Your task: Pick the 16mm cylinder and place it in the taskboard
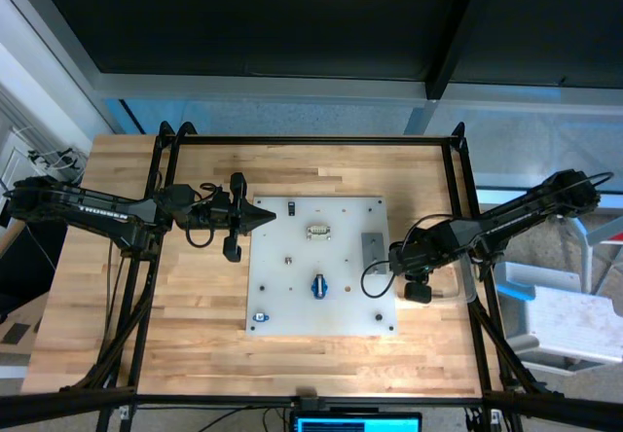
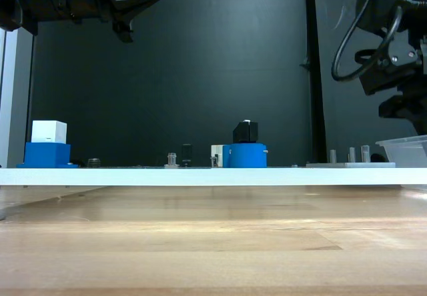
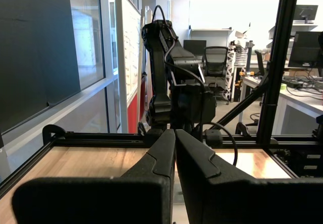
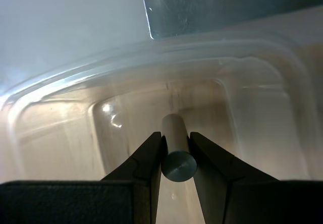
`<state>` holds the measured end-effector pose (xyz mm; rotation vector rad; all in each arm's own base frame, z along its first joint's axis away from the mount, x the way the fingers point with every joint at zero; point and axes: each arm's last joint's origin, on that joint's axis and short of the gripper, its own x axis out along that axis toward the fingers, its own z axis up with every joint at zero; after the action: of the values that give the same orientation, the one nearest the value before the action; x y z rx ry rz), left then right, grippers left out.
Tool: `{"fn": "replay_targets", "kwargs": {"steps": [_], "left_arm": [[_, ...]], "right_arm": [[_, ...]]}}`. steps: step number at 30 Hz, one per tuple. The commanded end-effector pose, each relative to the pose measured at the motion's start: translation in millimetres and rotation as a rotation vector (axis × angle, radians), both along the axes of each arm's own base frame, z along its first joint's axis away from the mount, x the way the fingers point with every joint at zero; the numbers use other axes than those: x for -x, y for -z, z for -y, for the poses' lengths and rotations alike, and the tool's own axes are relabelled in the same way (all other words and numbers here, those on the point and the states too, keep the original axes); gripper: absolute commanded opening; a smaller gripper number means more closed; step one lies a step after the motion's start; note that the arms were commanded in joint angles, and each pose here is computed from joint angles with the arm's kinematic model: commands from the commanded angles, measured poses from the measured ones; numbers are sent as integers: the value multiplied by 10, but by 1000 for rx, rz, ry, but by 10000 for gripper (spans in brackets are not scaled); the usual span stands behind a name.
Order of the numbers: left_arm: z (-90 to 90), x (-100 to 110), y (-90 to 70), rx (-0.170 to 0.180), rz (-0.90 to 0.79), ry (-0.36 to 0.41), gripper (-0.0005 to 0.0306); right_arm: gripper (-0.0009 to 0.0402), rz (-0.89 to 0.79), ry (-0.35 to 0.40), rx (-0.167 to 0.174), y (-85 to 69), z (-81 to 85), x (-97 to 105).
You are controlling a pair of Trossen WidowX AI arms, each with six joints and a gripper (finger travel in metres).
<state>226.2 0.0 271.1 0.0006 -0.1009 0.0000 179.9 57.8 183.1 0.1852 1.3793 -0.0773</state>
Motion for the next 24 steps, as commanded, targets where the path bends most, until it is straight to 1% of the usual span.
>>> {"fn": "replay_targets", "kwargs": {"steps": [1, 12, 15, 18, 24], "left_arm": [[0, -1, -1, 0, 0, 0, 0], [0, -1, -1, 0, 1, 0, 0], [-1, -1, -1, 0, 0, 0, 0], [-1, -1, -1, 0, 1, 0, 0], [-1, -1, -1, 0, 1, 0, 0]], "right_arm": [[16, -16, -4, 6, -118, -5, -17], [16, -70, -4, 23, -613, -33, -81], [16, -95, -7, 33, -716, -52, -131], [16, -97, -11, 33, -774, -80, -193], [16, -108, -33, 39, -800, -133, -315]]}}
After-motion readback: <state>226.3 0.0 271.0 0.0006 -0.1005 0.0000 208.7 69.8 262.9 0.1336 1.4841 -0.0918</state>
